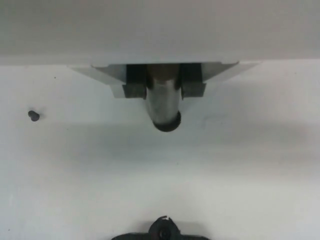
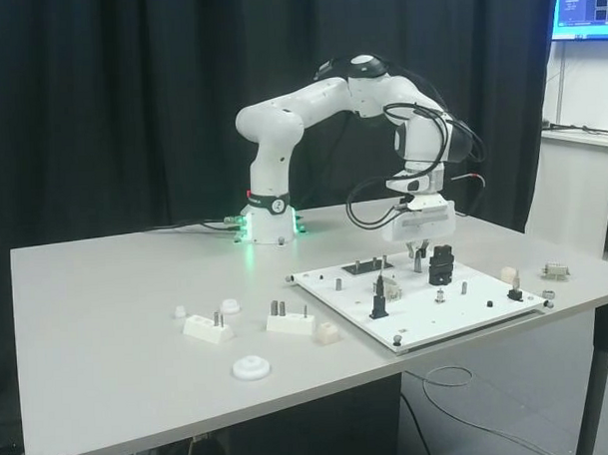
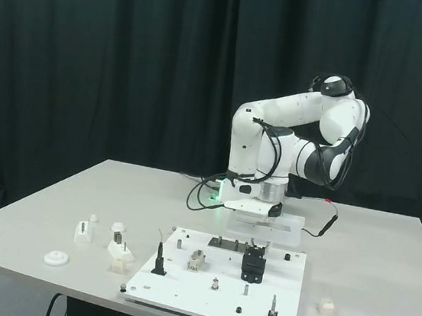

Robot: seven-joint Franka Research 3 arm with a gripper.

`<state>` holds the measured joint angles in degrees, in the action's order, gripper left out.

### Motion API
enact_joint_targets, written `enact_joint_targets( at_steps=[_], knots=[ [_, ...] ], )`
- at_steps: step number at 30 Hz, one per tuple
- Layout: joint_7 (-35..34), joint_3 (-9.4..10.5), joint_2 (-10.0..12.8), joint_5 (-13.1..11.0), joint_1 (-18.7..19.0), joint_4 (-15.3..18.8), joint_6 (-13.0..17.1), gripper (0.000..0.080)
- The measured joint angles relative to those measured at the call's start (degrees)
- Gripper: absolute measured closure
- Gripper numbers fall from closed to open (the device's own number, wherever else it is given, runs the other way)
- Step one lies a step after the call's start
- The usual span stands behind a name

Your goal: Insert round peg 4.

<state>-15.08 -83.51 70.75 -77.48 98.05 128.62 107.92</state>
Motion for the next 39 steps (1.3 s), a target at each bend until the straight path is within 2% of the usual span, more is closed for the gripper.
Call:
enact_joint_targets(
  at_steps=[39],
  knots=[
    [0.0,0.13,-0.8,-0.1,-0.3,-0.1,-0.4,0.0659]
  ],
)
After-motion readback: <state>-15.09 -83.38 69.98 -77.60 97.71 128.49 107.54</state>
